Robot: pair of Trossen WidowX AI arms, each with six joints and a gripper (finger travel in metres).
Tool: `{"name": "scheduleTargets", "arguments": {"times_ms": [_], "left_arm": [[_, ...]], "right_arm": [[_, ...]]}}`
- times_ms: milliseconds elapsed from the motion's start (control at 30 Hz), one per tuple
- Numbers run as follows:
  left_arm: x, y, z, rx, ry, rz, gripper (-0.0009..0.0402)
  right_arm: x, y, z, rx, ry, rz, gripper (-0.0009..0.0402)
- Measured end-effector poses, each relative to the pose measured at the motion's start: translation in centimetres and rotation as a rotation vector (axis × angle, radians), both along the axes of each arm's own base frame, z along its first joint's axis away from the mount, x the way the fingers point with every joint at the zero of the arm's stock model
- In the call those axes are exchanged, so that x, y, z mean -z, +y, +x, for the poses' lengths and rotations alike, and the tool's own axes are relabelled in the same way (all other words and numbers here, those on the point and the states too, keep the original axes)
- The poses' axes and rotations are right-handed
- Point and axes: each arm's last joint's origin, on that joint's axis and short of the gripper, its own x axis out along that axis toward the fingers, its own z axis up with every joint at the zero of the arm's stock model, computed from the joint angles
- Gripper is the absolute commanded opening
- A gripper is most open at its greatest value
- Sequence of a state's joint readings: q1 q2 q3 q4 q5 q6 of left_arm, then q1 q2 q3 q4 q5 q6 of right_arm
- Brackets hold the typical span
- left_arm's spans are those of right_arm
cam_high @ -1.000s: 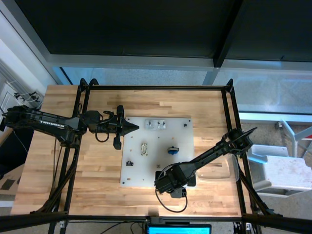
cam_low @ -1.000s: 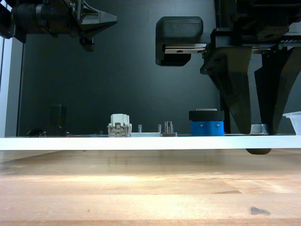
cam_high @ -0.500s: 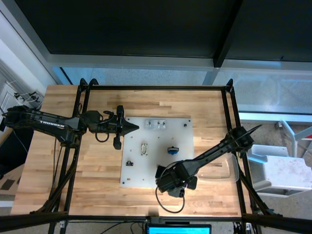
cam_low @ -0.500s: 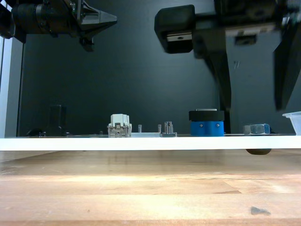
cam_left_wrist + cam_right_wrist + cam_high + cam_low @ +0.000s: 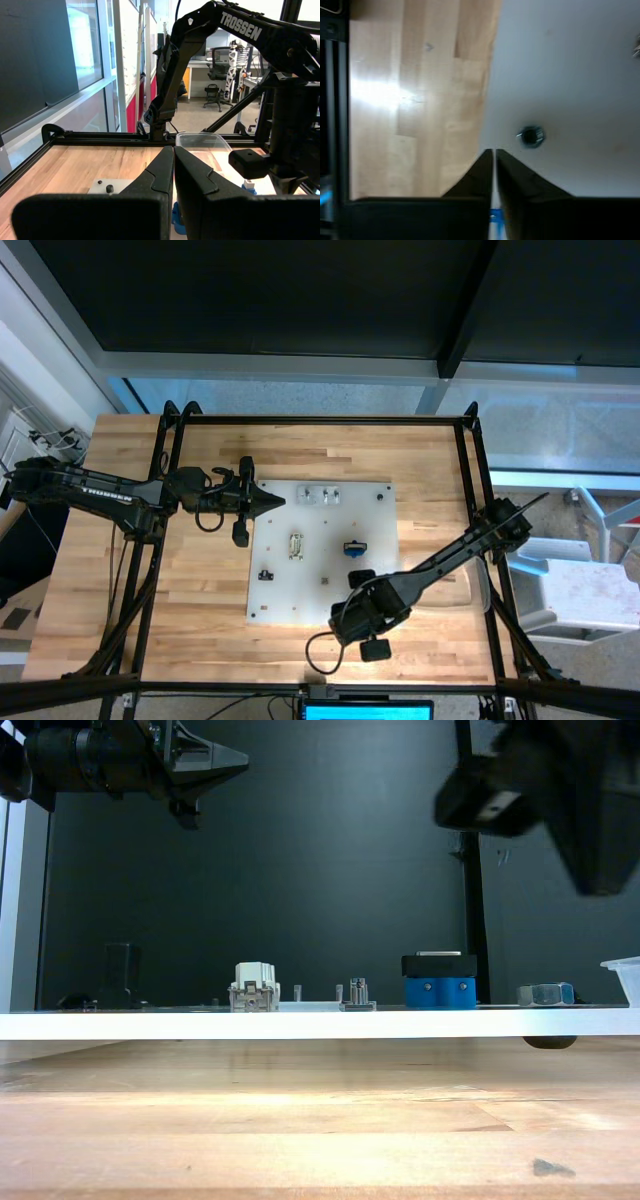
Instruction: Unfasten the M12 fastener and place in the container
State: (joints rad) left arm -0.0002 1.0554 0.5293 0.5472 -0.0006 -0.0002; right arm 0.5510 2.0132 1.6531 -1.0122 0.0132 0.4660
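The right claw [image 5: 494,150] hangs over the board's [image 5: 570,75] near edge, pinched shut on nothing. The nut [image 5: 531,136] sits low on the board just beside the tips, not in the tub [image 5: 465,596]. I can't tell if it's on its stud. The claw should open, line up over the nut, drop straight, then squeeze. The left claw [image 5: 173,149] is shut too, parked well away. The table [image 5: 200,590] is wood, with glass walls around.
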Motion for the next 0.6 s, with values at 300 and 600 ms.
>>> {"name": "scheduleTargets", "arguments": {"times_ms": [300,600], "left_arm": [[0.0,0.0,0.0,0.0,0.0,0.0,0.0],[0.0,0.0,0.0,0.0,0.0,0.0,0.0]], "right_arm": [[2.9,-0.1,-0.2,0.149,-0.003,0.062,-0.0001],[3.8,-0.3,-0.4,0.169,-0.007,0.059,0.0]]}}
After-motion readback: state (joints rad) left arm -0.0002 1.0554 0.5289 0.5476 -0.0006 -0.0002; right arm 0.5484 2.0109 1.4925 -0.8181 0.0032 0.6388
